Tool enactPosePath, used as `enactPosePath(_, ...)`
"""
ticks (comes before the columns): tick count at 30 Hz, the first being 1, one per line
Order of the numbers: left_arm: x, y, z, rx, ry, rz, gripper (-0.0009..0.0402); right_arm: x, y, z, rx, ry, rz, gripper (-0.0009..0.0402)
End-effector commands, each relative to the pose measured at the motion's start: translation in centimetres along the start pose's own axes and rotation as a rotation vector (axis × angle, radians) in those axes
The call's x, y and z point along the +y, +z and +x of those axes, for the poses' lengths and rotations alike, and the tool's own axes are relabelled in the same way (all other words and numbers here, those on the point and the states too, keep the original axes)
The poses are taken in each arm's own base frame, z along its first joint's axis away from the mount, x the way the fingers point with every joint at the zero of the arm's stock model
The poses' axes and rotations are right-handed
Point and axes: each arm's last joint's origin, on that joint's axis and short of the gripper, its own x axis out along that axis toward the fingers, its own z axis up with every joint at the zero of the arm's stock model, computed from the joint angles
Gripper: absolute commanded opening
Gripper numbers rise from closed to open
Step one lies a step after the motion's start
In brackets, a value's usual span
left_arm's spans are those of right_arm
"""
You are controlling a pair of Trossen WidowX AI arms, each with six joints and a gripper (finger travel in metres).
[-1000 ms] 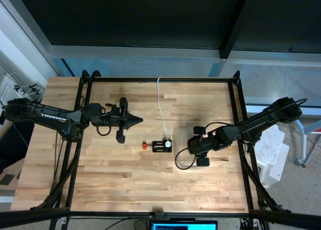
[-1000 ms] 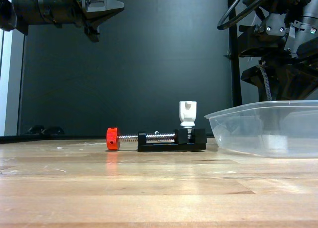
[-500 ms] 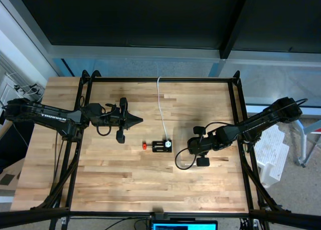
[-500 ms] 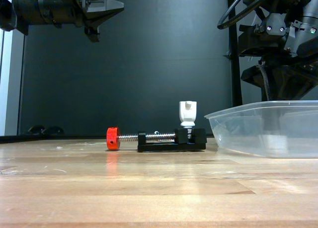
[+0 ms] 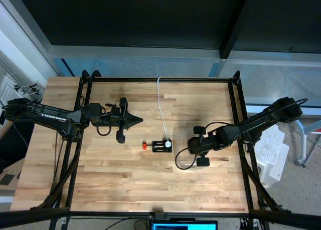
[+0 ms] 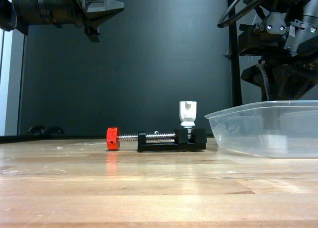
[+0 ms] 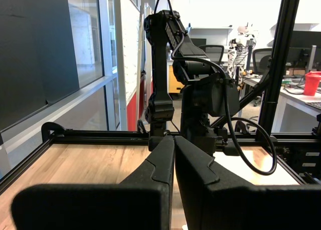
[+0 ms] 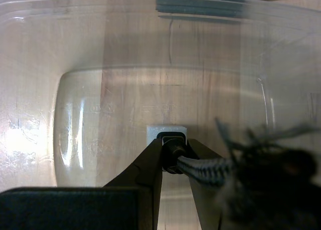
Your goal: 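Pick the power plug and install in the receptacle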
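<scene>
Right wrist view: the right gripper (image 8: 174, 142) is seen inside the clear tray (image 8: 75, 24), clamped on the power plug (image 8: 166, 131); no gap is made out on either side of the plug.
Plug location: low in the tray, which is sited at about 4 o'clock from the receptacle (image 5: 168, 145) in the high view.
Left gripper (image 7: 174, 140): closed on nothing, held in the air above the tabletop (image 5: 125, 180) at 10 o'clock from the receptacle.
Receptacle: held upright in the black clamp (image 6: 171, 140); the orange-red knob (image 6: 113, 138) is at its 9 o'clock and the white cable (image 5: 161, 104) is led off toward 12 o'clock.
Step in hand: grasp and lift, as judged. A straight upward lift is advised so that the tray wall is cleared. The plug should be held square, so that it can be lined up over the socket.
Hidden: the plug's contacts are not made out. A braided lead (image 8: 200, 165) and a blurred dark mass cover part of the right wrist view. Whether the plug rests on the tray floor cannot be told.
</scene>
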Motion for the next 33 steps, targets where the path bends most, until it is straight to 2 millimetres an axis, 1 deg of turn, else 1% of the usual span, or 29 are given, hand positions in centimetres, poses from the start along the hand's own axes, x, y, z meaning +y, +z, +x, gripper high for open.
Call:
enactPosePath(1,0.0,0.0,0.0,0.0,0.0,0.0,0.0,0.0,0.0,-0.1,-0.003,0.0,0.001,0.0001)
enactPosePath(12,0.0,0.0,0.0,0.0,0.0,0.0,0.0,-0.1,0.1,-0.5,-0.02,0.005,0.004,0.0)
enactPosePath(21,0.0,0.0,0.0,0.0,0.0,0.0,0.0,-0.2,0.1,-1.2,-0.034,0.008,0.007,0.0)
enactPosePath(27,0.0,0.0,0.0,0.0,0.0,0.0,0.0,-0.4,0.7,-2.6,-0.046,0.008,-0.002,0.0)
enactPosePath(33,0.0,0.0,0.0,0.0,0.0,0.0,0.0,-0.6,1.7,-4.6,-0.062,-0.012,-0.019,0.0)
